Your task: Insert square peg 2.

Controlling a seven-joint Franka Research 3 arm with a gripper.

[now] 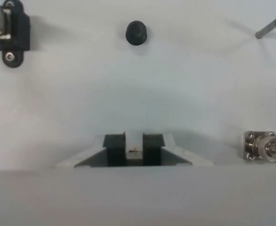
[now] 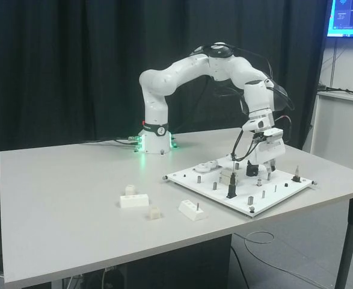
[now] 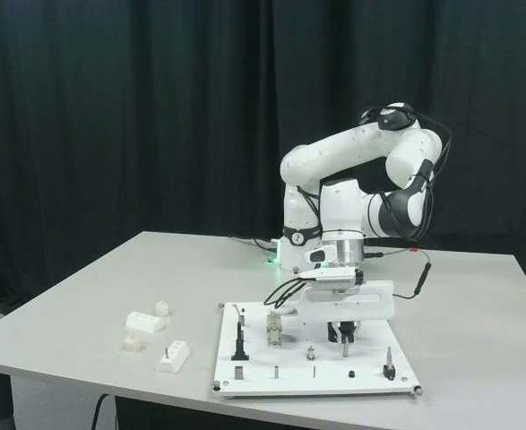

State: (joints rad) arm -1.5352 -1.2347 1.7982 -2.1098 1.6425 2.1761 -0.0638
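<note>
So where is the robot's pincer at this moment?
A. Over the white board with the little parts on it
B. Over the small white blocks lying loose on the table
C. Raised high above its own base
A: the pincer hangs just above the white board, while the small white blocks lie off to one side on the grey table.

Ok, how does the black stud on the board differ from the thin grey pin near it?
The black stud is short, thick and round-topped; the grey pin is long and slender. The stud is black, the pin grey. Both stand apart from each other on the white board.
</note>
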